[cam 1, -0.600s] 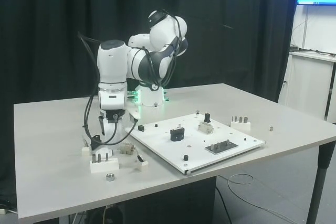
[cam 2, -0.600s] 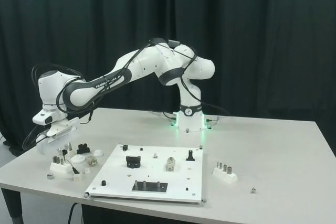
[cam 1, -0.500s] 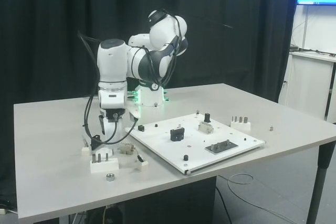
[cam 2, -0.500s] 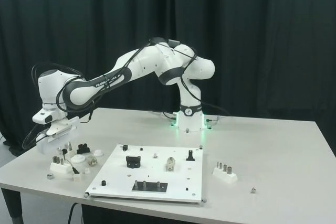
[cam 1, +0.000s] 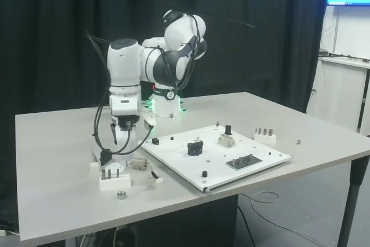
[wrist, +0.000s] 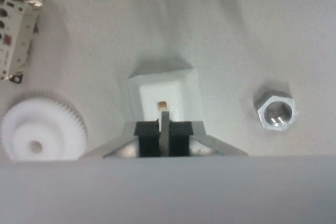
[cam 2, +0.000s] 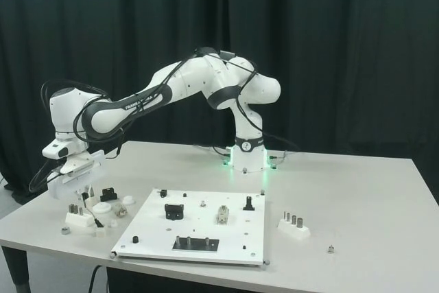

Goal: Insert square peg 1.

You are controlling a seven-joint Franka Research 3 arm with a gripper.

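The claw (wrist: pixel 164 139) is closed on square peg 1 (wrist: pixel 164 132), a thin grey peg pinched between its black pads (wrist: pixel 146 139), held just above the white peg holder (wrist: pixel 164 95) on the grey worktop (wrist: pixel 220 51); a hex nut (wrist: pixel 274 111) and a white gear (wrist: pixel 39 135) lie beside the holder

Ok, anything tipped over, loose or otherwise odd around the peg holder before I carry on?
Nothing stands out. The gripper is shut on the square peg above the white holder block. A hex nut and a white gear lie loose on the grey table beside the block, but both sit flat and clear of it.
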